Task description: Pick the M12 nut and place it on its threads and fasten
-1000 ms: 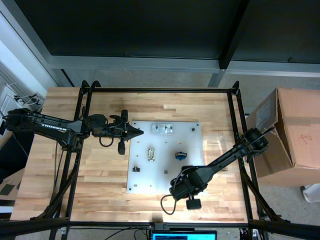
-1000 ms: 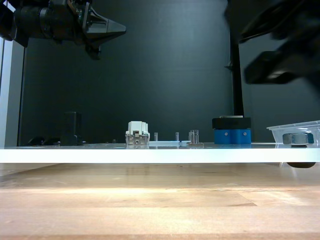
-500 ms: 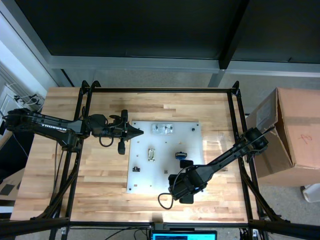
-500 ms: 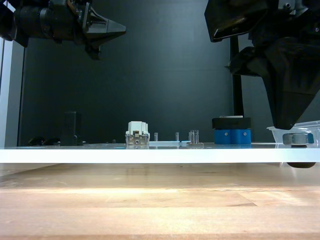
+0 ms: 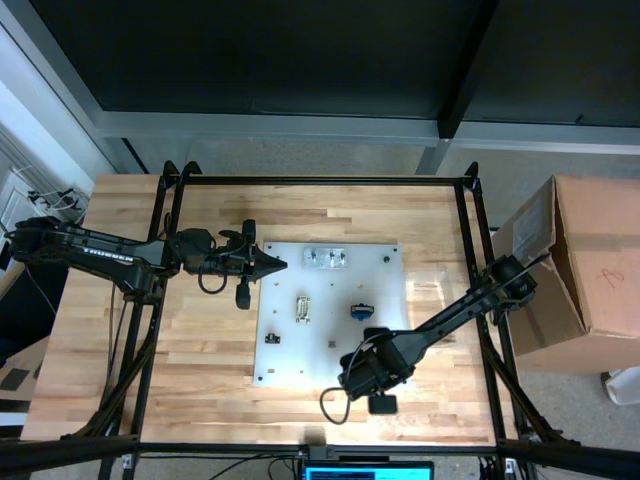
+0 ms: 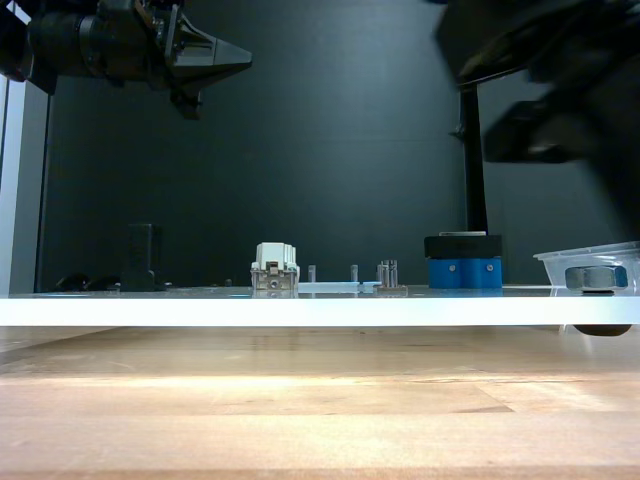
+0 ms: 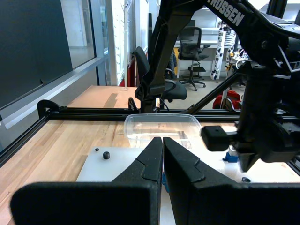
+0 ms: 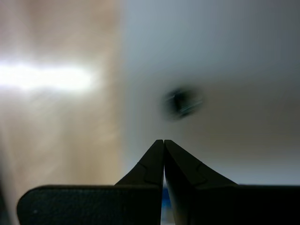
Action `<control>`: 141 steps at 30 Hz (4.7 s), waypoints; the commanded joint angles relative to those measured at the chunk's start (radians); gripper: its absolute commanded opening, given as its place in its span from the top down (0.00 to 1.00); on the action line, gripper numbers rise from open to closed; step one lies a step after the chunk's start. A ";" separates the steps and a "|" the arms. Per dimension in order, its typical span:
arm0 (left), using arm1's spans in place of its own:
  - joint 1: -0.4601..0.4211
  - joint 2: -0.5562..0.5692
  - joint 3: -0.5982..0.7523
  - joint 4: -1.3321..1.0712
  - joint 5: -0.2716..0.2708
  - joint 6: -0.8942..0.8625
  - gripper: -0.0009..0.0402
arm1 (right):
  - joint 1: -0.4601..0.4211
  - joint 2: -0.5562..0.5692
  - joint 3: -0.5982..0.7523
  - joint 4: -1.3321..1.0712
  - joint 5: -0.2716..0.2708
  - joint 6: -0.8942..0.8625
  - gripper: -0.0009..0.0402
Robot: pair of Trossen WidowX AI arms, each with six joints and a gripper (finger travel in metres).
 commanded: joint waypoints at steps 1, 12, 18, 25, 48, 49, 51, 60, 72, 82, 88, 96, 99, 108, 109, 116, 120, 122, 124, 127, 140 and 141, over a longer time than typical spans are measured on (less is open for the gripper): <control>0.000 0.000 0.000 0.000 0.000 0.000 0.98 | 0.000 -0.002 0.000 0.000 0.077 0.002 0.98; 0.000 0.000 0.000 0.000 0.000 0.000 0.98 | -0.001 0.013 -0.020 0.043 0.087 0.001 0.98; 0.000 0.000 0.000 0.000 0.000 0.000 0.98 | -0.002 0.010 -0.019 0.046 -0.229 -0.050 0.98; 0.000 0.000 0.000 0.000 0.000 0.000 0.98 | -0.002 0.001 -0.019 0.008 -0.045 -0.048 0.98; 0.000 0.000 0.000 0.000 0.000 0.000 0.98 | -0.001 0.010 -0.021 0.059 -0.176 -0.056 0.98; 0.000 0.000 0.000 0.000 0.000 0.000 0.98 | -0.002 0.009 -0.021 0.056 -0.203 -0.058 0.98; 0.000 0.000 0.000 0.000 0.000 0.000 0.98 | -0.002 0.006 -0.021 0.040 -0.190 -0.055 0.98; 0.000 0.000 0.000 0.000 0.000 0.000 0.98 | -0.002 0.000 -0.021 0.023 -0.022 -0.028 0.98; 0.000 0.000 0.000 -0.003 0.000 0.000 0.98 | -0.002 -0.001 -0.021 0.055 0.132 0.025 0.98; 0.000 0.000 0.000 -0.004 0.000 0.000 0.98 | -0.002 0.009 -0.021 0.072 -0.097 -0.064 0.98; 0.000 0.000 0.000 -0.006 0.000 0.000 0.98 | -0.002 0.001 -0.021 0.050 -0.113 -0.061 0.98; 0.000 0.000 0.000 -0.007 0.000 0.000 0.98 | -0.001 -0.004 -0.021 0.047 -0.031 -0.055 0.98; 0.000 0.000 0.000 -0.007 0.000 0.000 0.98 | -0.002 -0.025 -0.025 0.048 0.018 -0.063 0.98; 0.000 0.000 0.000 -0.007 0.000 0.000 0.98 | -0.059 -0.204 -0.139 0.159 0.084 -0.107 0.98; 0.000 0.000 0.000 -0.007 0.000 0.000 0.98 | -0.072 -0.233 -0.162 0.183 0.092 -0.116 0.98; 0.000 0.000 0.000 -0.007 0.000 0.000 0.98 | -0.195 -0.462 -0.357 0.443 0.101 -0.219 0.98; 0.000 0.000 0.000 -0.007 0.000 0.000 0.98 | -0.276 -0.598 -0.462 0.595 0.101 -0.277 0.98; 0.000 0.000 0.000 -0.008 0.000 0.000 0.98 | -0.318 -0.666 -0.513 0.673 0.100 -0.309 0.98; 0.000 0.000 0.000 -0.008 0.000 0.000 0.98 | -0.357 -0.731 -0.569 0.769 0.099 -0.357 0.98; 0.000 0.000 0.000 -0.007 0.000 0.000 0.98 | -0.409 -0.821 -0.670 0.954 0.092 -0.422 0.98; 0.000 0.000 0.000 -0.008 0.000 0.000 0.98 | -0.569 -0.932 -0.947 1.412 -0.015 -0.452 0.98; 0.000 0.000 0.000 -0.008 0.000 0.000 0.98 | -0.571 -0.932 -0.949 1.414 -0.013 -0.459 0.98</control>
